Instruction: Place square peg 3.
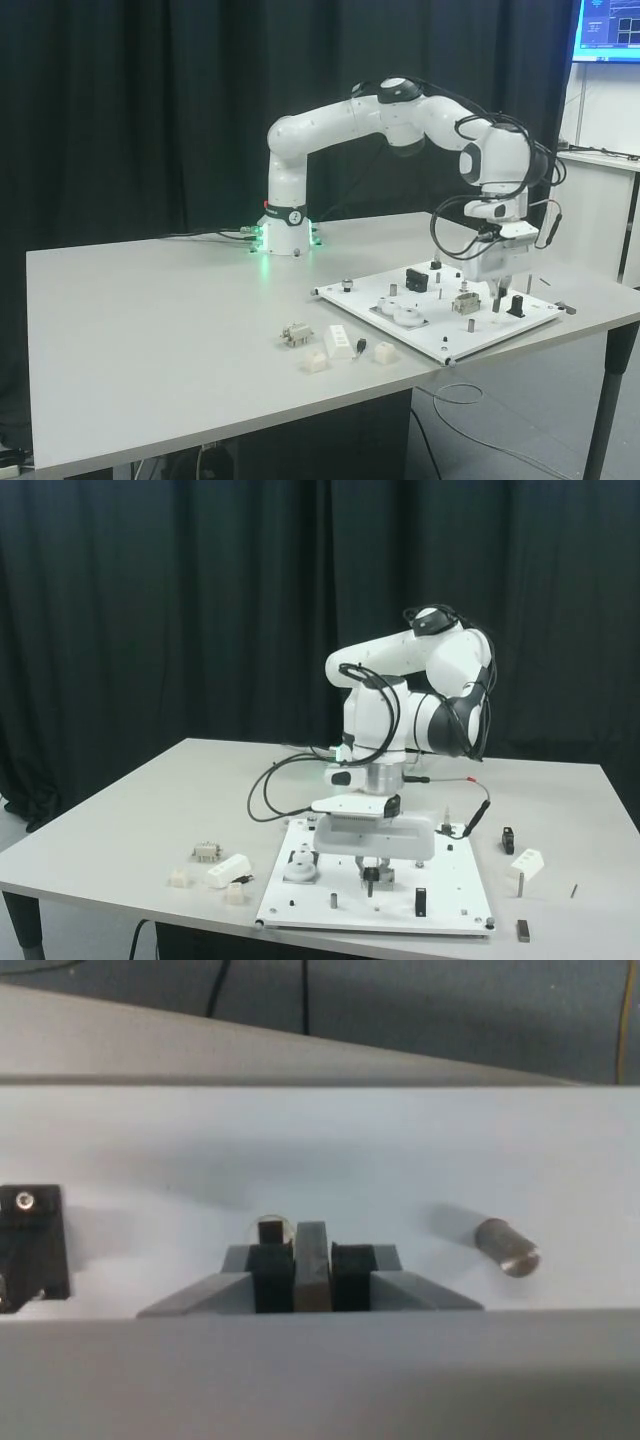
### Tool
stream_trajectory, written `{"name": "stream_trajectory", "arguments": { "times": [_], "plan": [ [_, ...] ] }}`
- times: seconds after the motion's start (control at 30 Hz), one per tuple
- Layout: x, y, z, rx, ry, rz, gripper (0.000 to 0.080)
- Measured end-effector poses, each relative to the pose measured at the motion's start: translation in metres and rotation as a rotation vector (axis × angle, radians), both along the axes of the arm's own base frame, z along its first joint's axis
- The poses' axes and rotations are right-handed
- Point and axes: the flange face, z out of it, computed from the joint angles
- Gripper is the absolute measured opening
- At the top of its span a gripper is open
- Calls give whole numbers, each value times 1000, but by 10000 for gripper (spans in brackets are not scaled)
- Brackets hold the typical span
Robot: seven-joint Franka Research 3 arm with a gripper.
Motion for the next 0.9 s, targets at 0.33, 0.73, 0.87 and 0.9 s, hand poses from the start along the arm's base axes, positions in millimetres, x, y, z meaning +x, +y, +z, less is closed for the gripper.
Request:
{"name": "stream_trajectory", "arguments": {
  "times": [0.33, 0.73, 0.87, 0.9],
  "plan": [
    [2, 0, 11, -10, 1, 9, 75],
    [2, -2, 12, -16, 2, 8, 75],
    [2, -4, 11, -16, 3, 9, 75],
    [2, -4, 11, -17, 3, 12, 75]
  ]
}}
